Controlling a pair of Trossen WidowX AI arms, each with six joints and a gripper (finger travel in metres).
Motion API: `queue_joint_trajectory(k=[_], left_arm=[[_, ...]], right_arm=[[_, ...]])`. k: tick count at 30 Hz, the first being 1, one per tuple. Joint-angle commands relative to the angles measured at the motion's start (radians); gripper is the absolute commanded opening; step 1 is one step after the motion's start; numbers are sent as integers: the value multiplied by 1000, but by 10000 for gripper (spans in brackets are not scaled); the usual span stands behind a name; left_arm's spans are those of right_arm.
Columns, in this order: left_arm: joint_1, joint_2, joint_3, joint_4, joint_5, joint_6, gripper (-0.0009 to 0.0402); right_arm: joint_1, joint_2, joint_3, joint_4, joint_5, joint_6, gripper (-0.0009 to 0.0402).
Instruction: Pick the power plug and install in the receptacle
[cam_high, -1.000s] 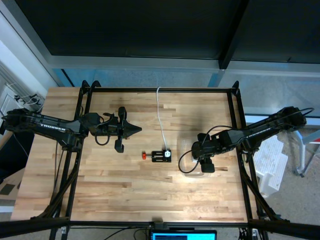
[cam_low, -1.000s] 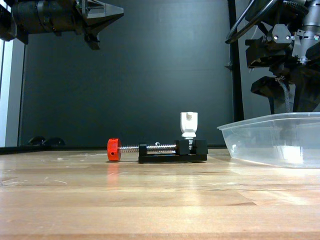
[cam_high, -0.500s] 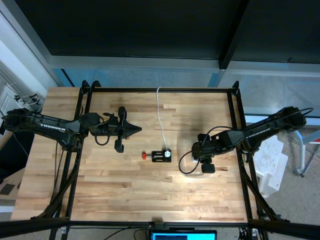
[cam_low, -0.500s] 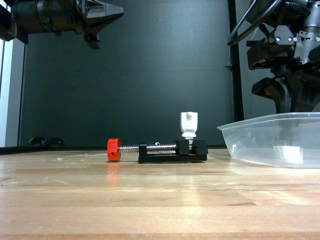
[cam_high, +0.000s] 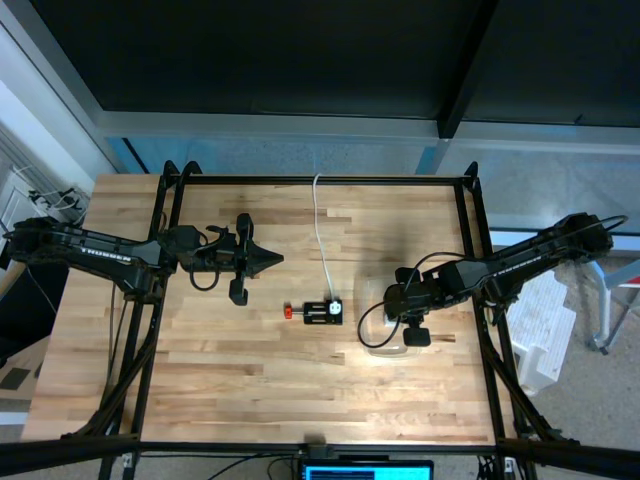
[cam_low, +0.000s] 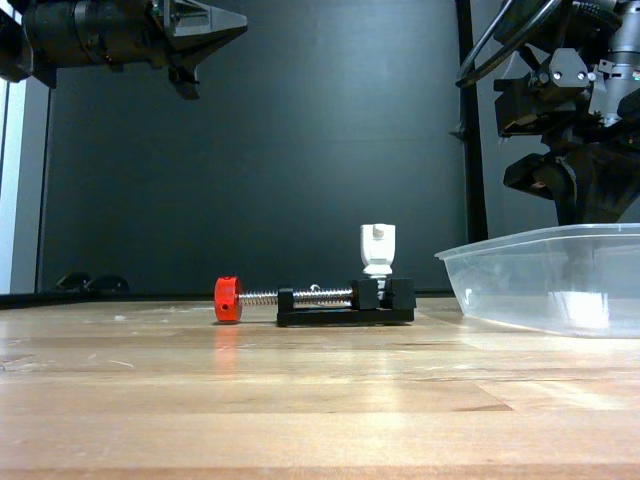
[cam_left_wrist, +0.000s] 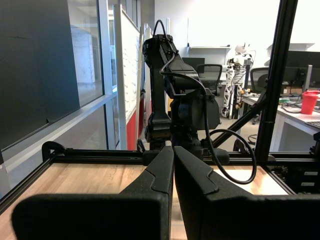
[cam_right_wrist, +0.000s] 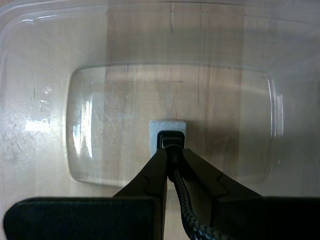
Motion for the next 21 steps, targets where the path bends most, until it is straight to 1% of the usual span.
queue_joint_trajectory(k=[1, 7, 10, 12, 18, 19, 20, 21], left_arm=[[0, 0, 0, 0, 0, 0, 0], [0, 0, 0, 0, 0, 0, 0], [0, 0, 0, 0, 0, 0, 0], [0, 0, 0, 0, 0, 0, 0], [0, 0, 0, 0, 0, 0, 0], [0, 0, 0, 0, 0, 0, 0], [0, 0, 0, 0, 0, 0, 0], [0, 0, 0, 0, 0, 0, 0]], right_arm=[[0, -8, 2, -14, 1, 0, 1], [0, -15, 44, -77, 5, -13, 0], [0, -19, 78, -115, 13, -24, 0], [0, -22, 104, -146, 28, -28, 0], [-1, -24, 233, -317, 31, -54, 0], [-1, -24, 256, -344, 38, -54, 0], [-1, -24, 278, -371, 55, -53, 0], [-1, -24, 298, -395, 57, -54, 0]])
